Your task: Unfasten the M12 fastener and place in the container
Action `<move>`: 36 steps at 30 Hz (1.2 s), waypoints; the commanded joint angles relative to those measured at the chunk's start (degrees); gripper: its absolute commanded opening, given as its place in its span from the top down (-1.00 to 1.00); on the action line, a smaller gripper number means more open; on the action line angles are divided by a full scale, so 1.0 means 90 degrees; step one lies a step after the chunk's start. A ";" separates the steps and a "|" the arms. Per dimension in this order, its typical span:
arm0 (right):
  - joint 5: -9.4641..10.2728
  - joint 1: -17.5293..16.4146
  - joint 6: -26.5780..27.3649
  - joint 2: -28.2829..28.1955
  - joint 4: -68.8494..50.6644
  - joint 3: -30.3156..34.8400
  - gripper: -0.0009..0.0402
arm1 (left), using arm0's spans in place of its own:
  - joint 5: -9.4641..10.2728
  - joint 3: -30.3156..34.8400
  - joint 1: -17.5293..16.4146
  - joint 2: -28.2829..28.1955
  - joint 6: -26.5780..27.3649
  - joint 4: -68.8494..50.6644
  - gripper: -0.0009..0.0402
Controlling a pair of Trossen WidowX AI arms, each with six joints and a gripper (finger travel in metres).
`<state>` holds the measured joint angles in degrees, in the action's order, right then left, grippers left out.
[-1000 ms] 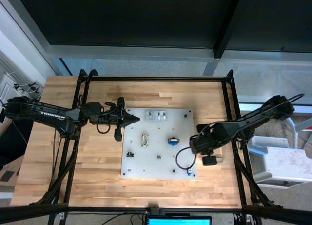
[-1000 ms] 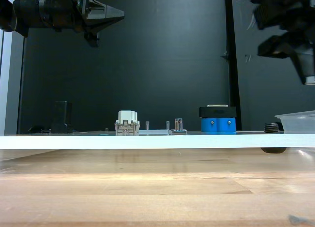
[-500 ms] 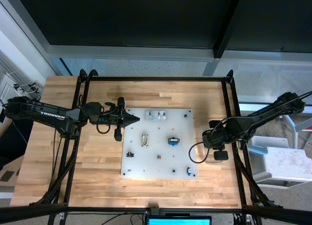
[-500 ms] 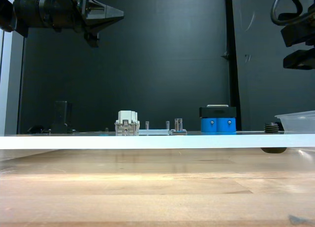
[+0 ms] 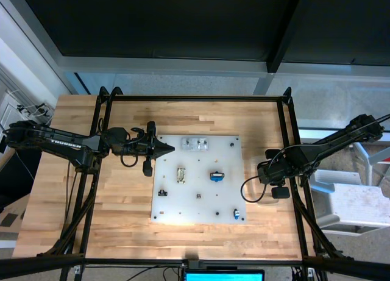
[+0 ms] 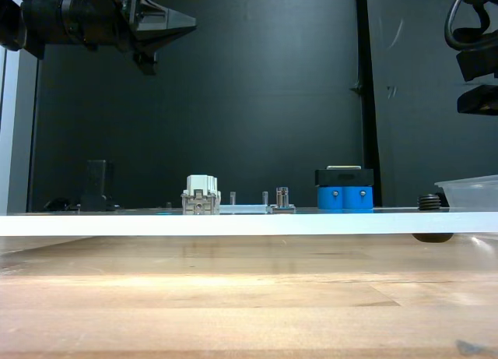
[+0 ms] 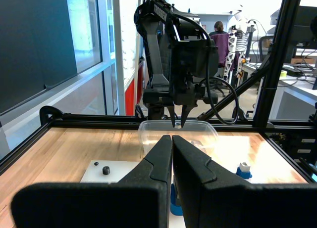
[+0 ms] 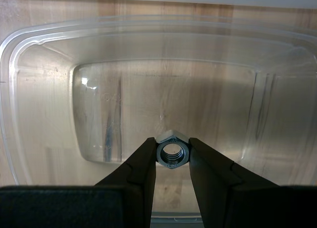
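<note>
Release step. The right gripper (image 8: 172,146) pinches the nut (image 8: 172,155) between narrow jaws and hangs above the tray (image 8: 29,45), over its floor rather than its rim. As a judgement, the step goes best if the gripper lowers close to the floor before the jaws part, so the nut cannot bounce over the low rim. The tray holds nothing; only wood shows through it. The stud (image 6: 429,202) stands bare on the board (image 5: 183,202). The left gripper (image 7: 172,139), jaws together, hangs parked over the board's left edge.

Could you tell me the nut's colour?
Silver hexagonal nut, right wrist view, in right gripper over clear tray; left gripper parked left.
</note>
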<state>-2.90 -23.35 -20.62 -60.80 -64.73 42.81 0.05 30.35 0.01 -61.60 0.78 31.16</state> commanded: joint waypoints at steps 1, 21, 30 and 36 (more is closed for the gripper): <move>0.0073 -0.0007 0.0022 -0.0005 0.0012 0.0002 0.82 | 0.0000 0.0002 -0.0002 0.0000 -0.0002 0.0002 0.96; 0.0163 -0.0017 0.0010 -0.0007 0.0024 0.0002 0.19 | 0.0000 0.0002 -0.0002 0.0000 -0.0002 0.0002 0.96; 0.0163 -0.0017 0.0002 -0.0007 0.0056 0.0002 0.05 | 0.0000 0.0002 0.0000 0.0000 -0.0002 0.0002 0.96; 0.0163 -0.0017 0.0002 -0.0007 0.0075 0.0002 0.07 | 0.0000 0.0002 0.0000 0.0000 -0.0002 0.0002 0.96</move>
<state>-1.41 -23.51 -20.58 -60.84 -64.18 42.81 0.05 30.37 0.01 -61.60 0.78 31.18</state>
